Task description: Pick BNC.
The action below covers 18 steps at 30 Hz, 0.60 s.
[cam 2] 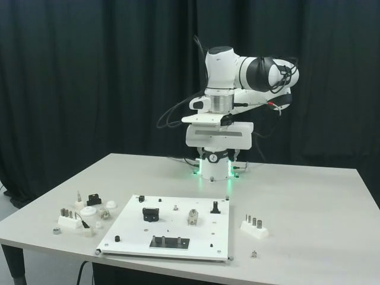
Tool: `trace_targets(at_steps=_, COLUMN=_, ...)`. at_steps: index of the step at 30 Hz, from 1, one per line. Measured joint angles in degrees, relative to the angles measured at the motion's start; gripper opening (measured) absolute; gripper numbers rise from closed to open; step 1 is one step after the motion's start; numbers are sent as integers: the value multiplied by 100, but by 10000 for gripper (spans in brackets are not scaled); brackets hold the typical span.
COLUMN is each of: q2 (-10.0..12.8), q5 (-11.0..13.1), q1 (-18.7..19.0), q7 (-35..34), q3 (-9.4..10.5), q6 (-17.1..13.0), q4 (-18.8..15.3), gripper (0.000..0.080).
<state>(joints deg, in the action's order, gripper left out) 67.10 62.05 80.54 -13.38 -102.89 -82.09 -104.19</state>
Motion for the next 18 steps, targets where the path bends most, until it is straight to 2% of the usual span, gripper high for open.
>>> trace_targets(at_steps=18, q2=15, q5=0, q1=0, q7=70, q3=0, q6=-93, q4=0, gripper=800)
